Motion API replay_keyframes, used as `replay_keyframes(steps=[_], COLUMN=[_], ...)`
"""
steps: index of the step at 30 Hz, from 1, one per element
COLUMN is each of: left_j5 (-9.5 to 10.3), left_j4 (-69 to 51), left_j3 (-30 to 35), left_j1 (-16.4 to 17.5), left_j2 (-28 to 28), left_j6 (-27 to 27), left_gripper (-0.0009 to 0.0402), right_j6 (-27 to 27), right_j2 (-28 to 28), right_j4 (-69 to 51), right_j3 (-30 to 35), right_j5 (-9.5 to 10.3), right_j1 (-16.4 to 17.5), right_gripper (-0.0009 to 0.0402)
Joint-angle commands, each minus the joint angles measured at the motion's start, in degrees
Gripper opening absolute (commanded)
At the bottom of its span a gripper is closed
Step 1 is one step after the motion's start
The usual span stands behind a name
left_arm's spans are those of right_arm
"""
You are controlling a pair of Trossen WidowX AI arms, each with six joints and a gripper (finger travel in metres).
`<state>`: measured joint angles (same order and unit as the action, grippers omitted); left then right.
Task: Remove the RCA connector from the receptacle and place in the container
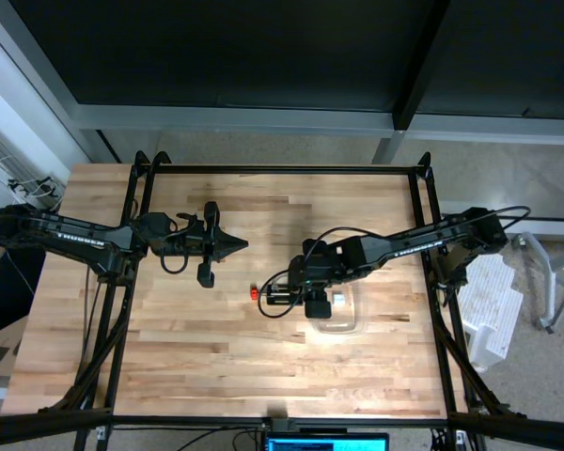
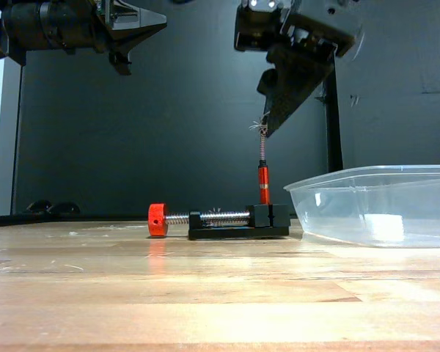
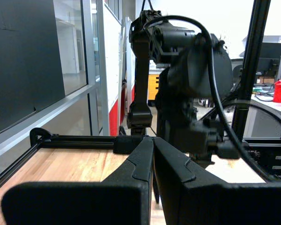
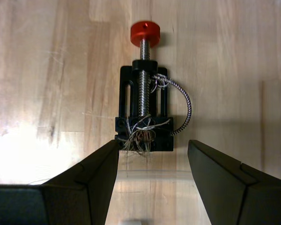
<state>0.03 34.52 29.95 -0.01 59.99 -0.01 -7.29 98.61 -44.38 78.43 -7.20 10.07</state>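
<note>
rca connector (image 2: 264,183) still in receptacle (image 2: 238,220) just below our right gripper (image 4: 153,145), jaws apart; left gripper (image 3: 153,140) closed, parked aside; container (image 2: 374,213) waiting.

black blocky receptacle (image 2: 238,218) on wooden table (image 2: 132,293), just left of clear rectangular plastic container (image 2: 367,209) | thin red RCA connector (image 2: 264,183) upright in receptacle's container-side end | right gripper (image 2: 268,126) directly above connector | left gripper (image 1: 241,244) raised, behind-left of receptacle

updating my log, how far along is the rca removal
Nothing is done yet: the RCA connector stands upright in the receptacle. In hand: the right gripper hangs open above its frayed wire. To do: grip it, pull it out, drop it into the container. The left gripper is shut, raised off to the side.
</note>
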Motion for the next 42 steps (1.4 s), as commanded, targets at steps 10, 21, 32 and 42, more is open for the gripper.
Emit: replay_keyframes(steps=[10, 21, 32, 42], left_j5=[0.00, 0.00, 0.00, 0.00], left_j4=[0.0, 0.0, 0.0, 0.0], left_j3=[0.0, 0.0, 0.0, 0.0], left_j1=[0.0, 0.0, 0.0, 0.0], left_j2=[0.0, 0.0, 0.0, 0.0], left_j6=[0.0, 0.0, 0.0, 0.0], left_gripper=[0.0000, 0.0000, 0.0000, 0.0000], right_j6=[-1.3, -1.2, -1.0, -1.0], right_j2=[7.2, 9.6, 9.5, 9.5], right_j4=[0.0, 0.1, 0.1, 0.0], right_j3=[2.4, 2.8, 2.7, 2.7], right_j5=[-0.35, -0.79, -0.79, -0.83], right_j1=[0.2, 0.2, 0.2, 0.0], right_gripper=[0.0208, 0.0208, 0.0154, 0.0093])
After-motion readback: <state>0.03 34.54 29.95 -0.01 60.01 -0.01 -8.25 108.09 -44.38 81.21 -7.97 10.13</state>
